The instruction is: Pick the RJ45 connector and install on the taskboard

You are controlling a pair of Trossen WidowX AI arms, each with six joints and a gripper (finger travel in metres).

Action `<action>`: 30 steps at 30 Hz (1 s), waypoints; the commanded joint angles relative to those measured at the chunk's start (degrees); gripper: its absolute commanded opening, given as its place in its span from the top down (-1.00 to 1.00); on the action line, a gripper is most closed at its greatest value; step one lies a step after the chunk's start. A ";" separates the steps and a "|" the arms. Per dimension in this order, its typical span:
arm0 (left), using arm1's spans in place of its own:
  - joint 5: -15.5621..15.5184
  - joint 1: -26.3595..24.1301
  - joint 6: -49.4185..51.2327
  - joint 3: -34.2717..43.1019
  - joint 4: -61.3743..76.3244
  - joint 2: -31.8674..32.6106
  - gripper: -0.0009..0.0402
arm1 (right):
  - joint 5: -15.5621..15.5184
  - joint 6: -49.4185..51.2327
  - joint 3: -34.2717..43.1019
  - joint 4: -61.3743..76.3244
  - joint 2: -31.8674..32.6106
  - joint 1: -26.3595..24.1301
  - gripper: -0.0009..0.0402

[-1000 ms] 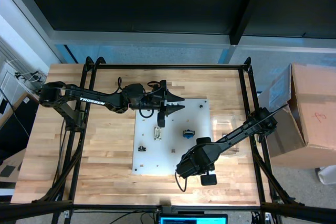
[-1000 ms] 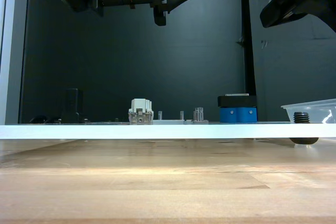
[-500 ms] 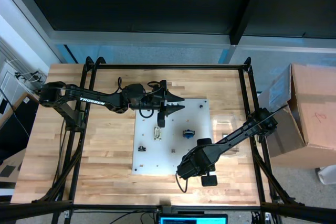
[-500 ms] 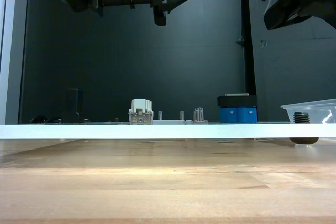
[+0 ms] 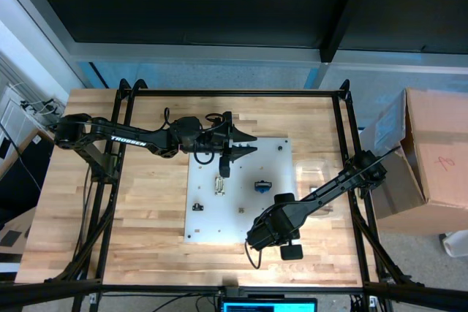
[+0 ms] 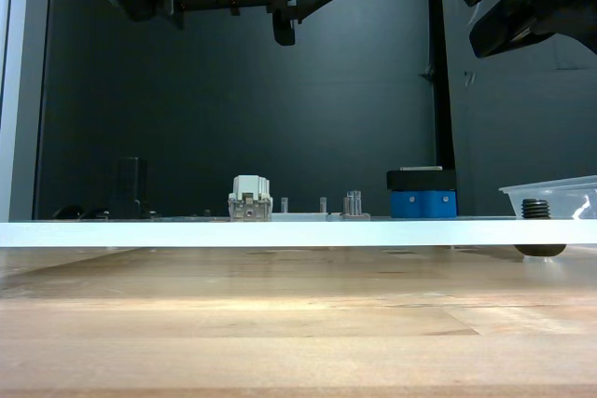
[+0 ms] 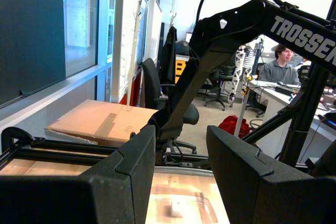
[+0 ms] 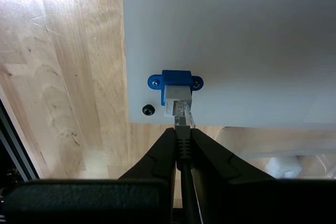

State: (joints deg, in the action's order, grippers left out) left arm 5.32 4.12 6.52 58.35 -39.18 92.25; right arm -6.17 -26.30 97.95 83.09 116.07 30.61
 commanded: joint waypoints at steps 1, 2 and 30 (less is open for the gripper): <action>0.00 0.02 -0.02 0.00 -0.02 0.00 0.32 | 0.04 0.11 -0.02 -0.09 -0.02 0.02 0.96; 0.00 0.00 -0.02 0.00 -0.02 0.00 0.32 | 0.04 0.17 -0.02 -0.11 -0.02 0.02 0.96; 0.00 0.00 -0.02 0.00 -0.04 0.00 0.32 | -2.43 0.72 -5.92 -7.13 -0.07 -0.02 0.96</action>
State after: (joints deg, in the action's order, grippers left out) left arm 5.32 4.12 6.50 58.33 -39.20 92.25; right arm -8.23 -25.67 92.33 76.88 115.48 30.52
